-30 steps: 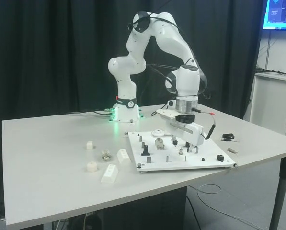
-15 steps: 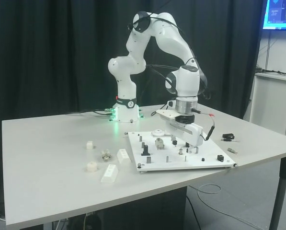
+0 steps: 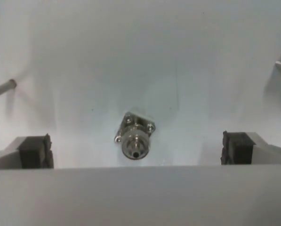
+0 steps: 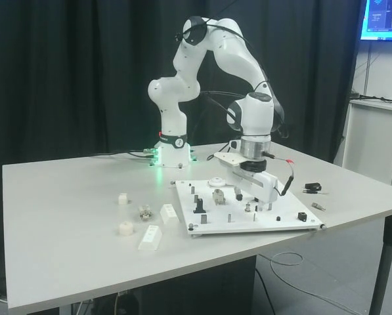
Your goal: Remove BNC.
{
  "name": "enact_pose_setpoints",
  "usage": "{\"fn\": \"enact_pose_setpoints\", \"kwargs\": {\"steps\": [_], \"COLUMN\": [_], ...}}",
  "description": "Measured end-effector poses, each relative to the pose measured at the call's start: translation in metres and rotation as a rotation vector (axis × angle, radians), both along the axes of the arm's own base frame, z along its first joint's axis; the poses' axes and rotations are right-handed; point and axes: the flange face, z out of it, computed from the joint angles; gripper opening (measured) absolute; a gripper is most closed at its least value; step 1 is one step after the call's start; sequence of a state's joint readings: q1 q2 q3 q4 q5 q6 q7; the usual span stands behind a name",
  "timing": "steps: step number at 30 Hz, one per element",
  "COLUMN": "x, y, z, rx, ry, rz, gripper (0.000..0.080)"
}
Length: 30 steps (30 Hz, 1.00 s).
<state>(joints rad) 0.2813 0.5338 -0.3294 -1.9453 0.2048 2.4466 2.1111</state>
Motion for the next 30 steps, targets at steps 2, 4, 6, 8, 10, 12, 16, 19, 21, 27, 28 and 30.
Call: {"fn": "enact_pose_setpoints", "kwargs": {"steps": [2,4,6,8,10,12,16,19,21,27,28,30], "x": [0.0,0.0,0.0,0.0,0.0,0.0,0.0,0.0,0.0,0.0,0.0,0.0], "y": [0.0,0.0,0.0,0.001,0.001,0.0,0.0,0.0,0.0,0.0,0.0,0.0], "z": [-0.001,-0.001,-0.002,-0.003,-0.004,-0.004,-0.005,-0.006,-0.007,-0.01,-0.011,-0.01], "rx": [0.0,0.0,0.0,0.0,0.0,0.0,-0.002,-0.002,-0.002,0.001,0.002,0.002], "ry": [0.001,0.002,0.003,0.004,0.004,0.003,-0.001,-0.004,-0.006,-0.009,-0.008,-0.009], "rz": [0.001,0.001,0.001,0.001,0.001,0.002,0.006,0.004,0.003,-0.003,-0.004,-0.003], "gripper": [0.08,0.08,0.08,0.08,0.08,0.08,0.0549,0.0549,0.0549,0.0189,0.0189,0.0189]}}
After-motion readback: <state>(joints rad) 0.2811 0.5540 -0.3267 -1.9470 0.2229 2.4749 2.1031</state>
